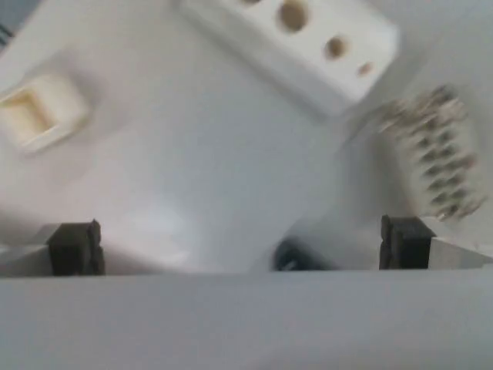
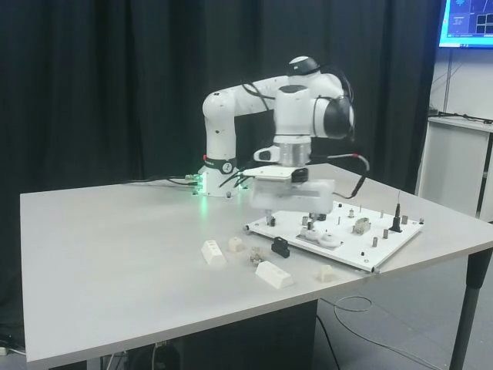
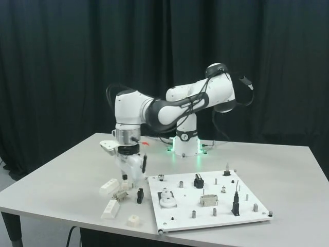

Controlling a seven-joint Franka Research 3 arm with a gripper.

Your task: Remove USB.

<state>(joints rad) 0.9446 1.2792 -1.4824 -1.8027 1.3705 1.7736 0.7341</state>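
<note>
A small black USB plug (image 3: 140,195) lies on the grey table just left of the white board (image 3: 180,218); it also shows in the first room view (image 2: 280,247). My gripper (image 3: 129,179) hangs low over the table beside that board edge, a little above the loose parts. In the wrist view the gripper (image 1: 239,247) is open, its black fingertips (image 1: 75,248) far apart with nothing held. A small dark piece (image 1: 289,258), half hidden by the hand, lies between them; I cannot tell whether it is the plug.
Loose white parts lie around the gripper: a block with holes (image 1: 300,38), a pinned connector (image 1: 435,150), a small square piece (image 1: 35,112) and another block (image 3: 110,208). The board carries several pegs and fittings (image 3: 198,181). The arm's base (image 3: 186,141) stands behind.
</note>
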